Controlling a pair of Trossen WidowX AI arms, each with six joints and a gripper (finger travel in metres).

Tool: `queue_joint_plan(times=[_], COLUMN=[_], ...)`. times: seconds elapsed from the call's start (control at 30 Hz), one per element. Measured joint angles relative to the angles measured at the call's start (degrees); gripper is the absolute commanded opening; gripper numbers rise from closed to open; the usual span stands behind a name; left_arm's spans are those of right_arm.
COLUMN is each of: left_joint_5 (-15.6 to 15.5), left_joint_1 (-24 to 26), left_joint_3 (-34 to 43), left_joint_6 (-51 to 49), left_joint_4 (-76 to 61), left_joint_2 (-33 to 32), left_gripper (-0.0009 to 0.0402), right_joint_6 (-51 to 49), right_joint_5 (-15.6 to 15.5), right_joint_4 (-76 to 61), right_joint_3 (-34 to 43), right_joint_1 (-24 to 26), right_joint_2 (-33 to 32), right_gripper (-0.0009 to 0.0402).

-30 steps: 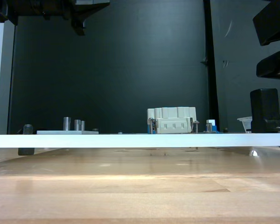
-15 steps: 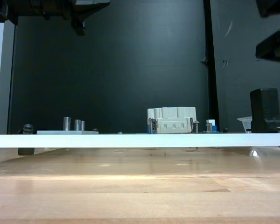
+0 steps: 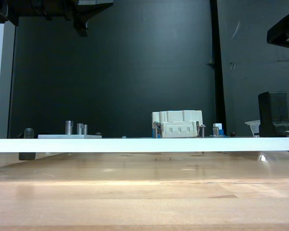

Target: Pick the 16mm bar and install on taskboard

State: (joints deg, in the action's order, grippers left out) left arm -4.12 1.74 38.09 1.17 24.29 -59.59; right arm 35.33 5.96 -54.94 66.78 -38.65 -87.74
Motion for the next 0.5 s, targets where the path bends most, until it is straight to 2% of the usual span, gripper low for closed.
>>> queue_joint_plan(times=[0.23, 0.5], left_joint_5=[0.00, 0.02], left_joint_1=[0.00, 0.00], left_joint_3=[0.00, 0.00], left_joint_6=[0.00, -0.02], left_joint_4=[0.00, 0.00], left_joint_2=[0.00, -0.02], left_gripper=[0.0001, 0.0001], right_joint_6=[0.07, -2.29], right_joint_5=[0.09, 4.07], right_joint_4=[0.63, 5.73], right_joint_3=[0.00, -1.86], right_joint_1=[0.02, 1.11], right_joint_2=[0.07, 5.84], right_gripper=[0.0220, 0.0220])
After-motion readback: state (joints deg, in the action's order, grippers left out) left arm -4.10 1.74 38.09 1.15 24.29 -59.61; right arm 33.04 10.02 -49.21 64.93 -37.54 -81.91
